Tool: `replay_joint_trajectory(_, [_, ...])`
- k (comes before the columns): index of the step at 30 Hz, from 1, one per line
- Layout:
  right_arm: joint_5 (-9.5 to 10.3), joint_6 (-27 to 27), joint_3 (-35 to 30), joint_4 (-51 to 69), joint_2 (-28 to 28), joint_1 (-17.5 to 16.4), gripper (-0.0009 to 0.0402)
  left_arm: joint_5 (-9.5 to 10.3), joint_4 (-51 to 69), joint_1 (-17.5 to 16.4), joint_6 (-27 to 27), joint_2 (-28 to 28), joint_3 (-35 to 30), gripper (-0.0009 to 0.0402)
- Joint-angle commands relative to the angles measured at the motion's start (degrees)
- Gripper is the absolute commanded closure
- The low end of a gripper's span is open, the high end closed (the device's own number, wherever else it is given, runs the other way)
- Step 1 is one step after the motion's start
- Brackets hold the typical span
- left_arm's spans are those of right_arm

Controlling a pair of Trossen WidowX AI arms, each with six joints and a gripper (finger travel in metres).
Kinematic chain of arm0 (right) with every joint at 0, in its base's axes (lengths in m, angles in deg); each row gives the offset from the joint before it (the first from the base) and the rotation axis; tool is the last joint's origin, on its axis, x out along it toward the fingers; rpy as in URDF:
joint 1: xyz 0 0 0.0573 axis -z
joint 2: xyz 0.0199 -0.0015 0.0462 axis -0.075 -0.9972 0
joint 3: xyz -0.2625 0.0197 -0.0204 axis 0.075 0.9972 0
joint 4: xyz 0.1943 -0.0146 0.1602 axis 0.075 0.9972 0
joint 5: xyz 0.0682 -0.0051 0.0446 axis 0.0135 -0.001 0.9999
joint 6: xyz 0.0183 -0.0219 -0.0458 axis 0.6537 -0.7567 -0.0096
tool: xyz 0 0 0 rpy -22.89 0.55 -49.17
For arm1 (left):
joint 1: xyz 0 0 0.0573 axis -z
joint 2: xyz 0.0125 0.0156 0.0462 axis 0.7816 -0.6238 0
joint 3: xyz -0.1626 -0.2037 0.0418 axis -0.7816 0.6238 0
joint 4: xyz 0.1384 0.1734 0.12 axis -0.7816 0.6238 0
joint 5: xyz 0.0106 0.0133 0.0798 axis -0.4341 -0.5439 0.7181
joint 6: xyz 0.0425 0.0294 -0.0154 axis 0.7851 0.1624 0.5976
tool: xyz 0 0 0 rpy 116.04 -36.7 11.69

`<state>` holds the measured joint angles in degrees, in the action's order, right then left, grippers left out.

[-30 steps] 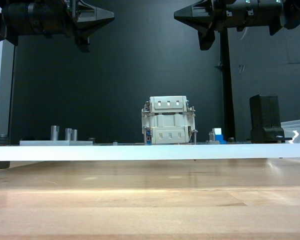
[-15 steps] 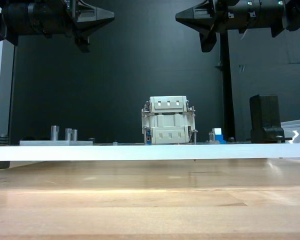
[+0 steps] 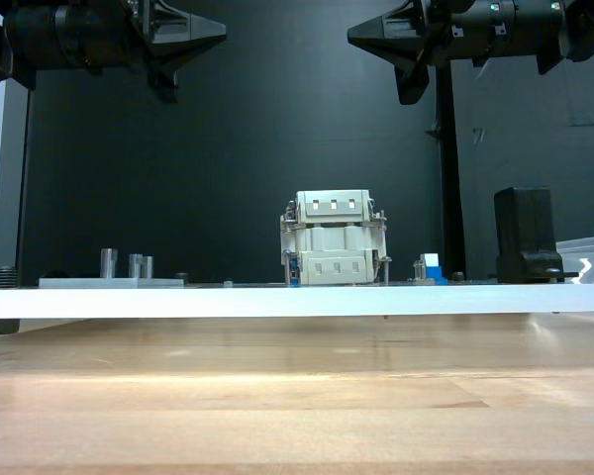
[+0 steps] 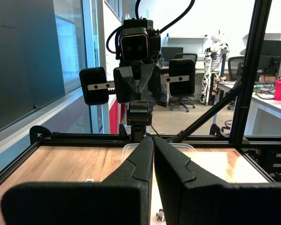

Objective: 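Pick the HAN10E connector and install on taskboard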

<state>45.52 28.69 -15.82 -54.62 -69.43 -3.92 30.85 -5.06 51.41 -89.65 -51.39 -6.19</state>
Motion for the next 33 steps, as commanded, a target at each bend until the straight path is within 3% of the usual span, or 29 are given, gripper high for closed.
replay_joint_trajectory(1, [0.04, 0.0, 0.0, 0.0, 0.0, 0.0, 0.0393, -0.02, 0.0, 0.0, 0.0, 0.0, 0.0, 0.0392])
replay_joint_trajectory(33, [0.02, 0.1, 0.0, 1.7, 0.0, 0.0, 0.0393, -0.02, 0.0, 0.0, 0.0, 0.0, 0.0, 0.0392])
